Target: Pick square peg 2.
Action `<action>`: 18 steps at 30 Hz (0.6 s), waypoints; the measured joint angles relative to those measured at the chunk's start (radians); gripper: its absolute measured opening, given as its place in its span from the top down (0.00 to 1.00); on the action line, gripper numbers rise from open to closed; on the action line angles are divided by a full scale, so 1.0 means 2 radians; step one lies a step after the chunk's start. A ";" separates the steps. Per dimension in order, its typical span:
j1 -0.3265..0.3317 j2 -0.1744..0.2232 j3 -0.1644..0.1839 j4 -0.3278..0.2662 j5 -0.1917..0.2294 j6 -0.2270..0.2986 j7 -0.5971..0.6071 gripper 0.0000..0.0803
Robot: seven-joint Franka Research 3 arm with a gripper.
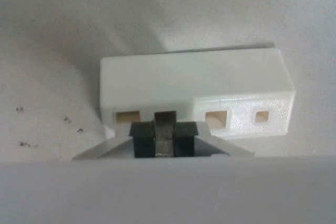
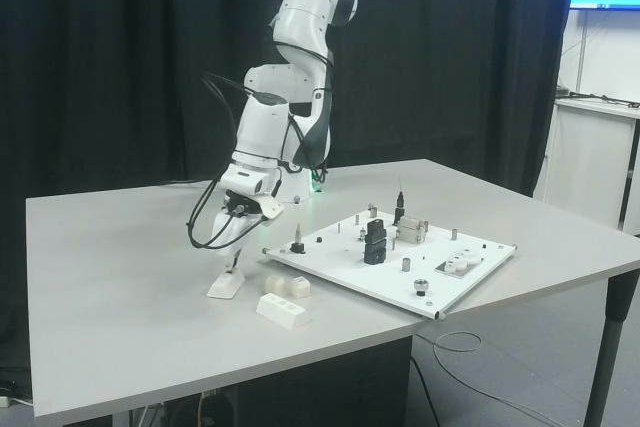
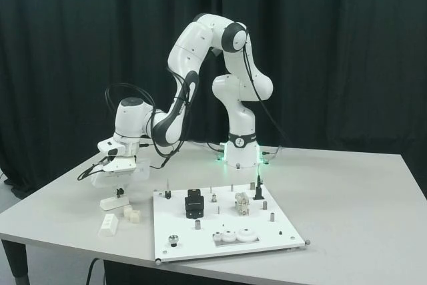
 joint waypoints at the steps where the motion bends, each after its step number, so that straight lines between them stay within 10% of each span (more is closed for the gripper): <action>1: 0.000 0.000 0.000 0.000 0.000 0.000 0.000 0.91; 18: 0.000 -0.033 -0.011 0.019 -0.015 -0.065 0.002 0.91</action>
